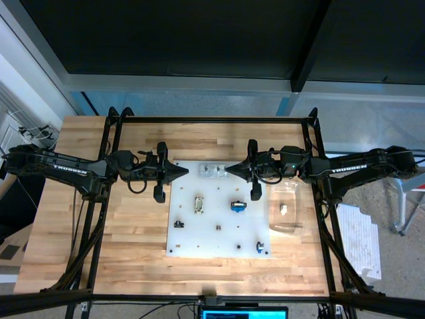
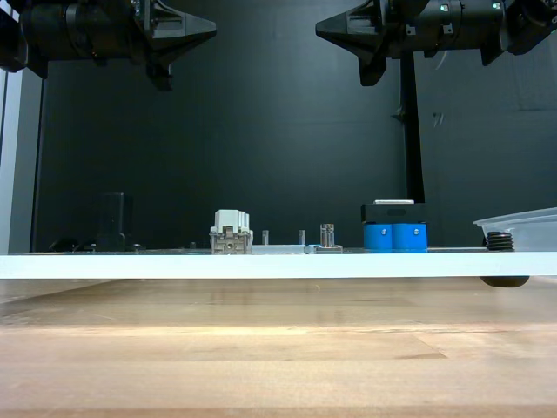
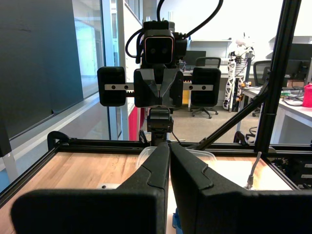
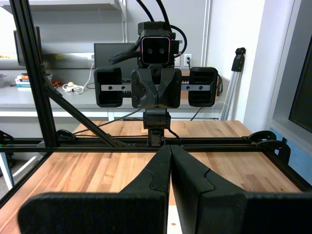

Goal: Pick the RJ45 connector and install on taskboard

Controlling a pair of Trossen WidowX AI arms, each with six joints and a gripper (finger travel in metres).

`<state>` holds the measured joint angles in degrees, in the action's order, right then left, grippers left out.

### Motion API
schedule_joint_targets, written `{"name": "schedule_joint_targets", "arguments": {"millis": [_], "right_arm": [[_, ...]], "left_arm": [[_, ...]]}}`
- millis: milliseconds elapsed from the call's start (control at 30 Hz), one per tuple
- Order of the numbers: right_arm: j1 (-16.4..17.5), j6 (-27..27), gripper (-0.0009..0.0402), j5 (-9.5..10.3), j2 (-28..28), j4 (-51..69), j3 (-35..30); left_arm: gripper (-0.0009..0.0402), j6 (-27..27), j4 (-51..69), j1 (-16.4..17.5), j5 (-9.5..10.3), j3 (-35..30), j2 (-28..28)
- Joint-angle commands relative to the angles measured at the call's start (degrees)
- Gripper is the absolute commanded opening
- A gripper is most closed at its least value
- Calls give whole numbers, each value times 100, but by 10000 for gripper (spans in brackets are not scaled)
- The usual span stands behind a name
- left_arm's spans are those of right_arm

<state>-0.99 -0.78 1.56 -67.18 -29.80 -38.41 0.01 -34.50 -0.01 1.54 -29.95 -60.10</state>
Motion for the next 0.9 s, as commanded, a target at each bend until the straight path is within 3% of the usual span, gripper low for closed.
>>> {"name": "schedule_joint_targets", "arguments": {"millis": [33, 900], "right_arm": [[2, -2, 0, -2, 0, 0, 2], [2, -2, 0, -2, 0, 0, 2]], "left_arm": [[0, 0, -2, 2, 0, 0, -2], [0, 0, -2, 2, 0, 0, -2]]}}
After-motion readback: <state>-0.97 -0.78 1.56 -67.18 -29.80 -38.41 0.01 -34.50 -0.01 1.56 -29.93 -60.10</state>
